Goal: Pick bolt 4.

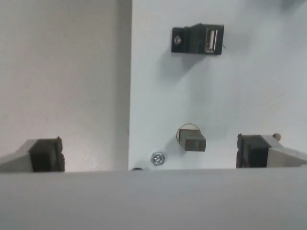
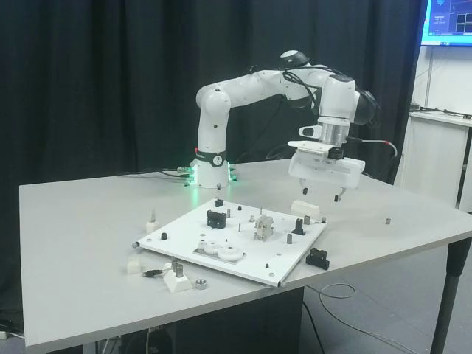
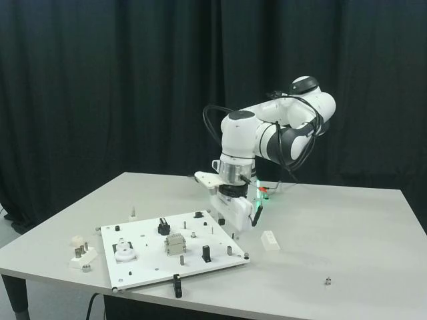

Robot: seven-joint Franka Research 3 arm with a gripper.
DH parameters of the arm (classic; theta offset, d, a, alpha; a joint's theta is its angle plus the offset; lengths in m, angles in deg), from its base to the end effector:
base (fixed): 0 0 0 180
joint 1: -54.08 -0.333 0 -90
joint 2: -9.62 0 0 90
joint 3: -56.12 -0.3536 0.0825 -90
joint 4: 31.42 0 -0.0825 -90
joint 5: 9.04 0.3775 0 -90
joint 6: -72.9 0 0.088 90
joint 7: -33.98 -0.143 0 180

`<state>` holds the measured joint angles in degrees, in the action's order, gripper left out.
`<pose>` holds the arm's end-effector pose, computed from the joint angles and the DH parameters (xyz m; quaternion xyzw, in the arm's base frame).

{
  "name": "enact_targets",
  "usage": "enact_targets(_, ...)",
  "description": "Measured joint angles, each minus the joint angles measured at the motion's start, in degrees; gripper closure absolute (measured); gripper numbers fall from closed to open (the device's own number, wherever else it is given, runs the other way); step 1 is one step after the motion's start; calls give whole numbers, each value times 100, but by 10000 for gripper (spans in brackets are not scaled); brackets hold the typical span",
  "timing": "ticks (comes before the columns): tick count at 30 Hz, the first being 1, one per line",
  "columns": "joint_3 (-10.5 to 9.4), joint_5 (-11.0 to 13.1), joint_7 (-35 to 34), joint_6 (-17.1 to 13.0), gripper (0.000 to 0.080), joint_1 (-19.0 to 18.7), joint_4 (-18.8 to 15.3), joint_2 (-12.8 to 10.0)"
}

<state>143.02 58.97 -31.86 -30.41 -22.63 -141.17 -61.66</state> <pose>0.5992 0.1206 0.2711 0.6678 -0.7420 0.0491 0.0316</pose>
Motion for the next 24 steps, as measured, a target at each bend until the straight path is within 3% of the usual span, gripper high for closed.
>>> enact_targets(24, 136, -149, 275, -11, 3, 100, 179, 0)
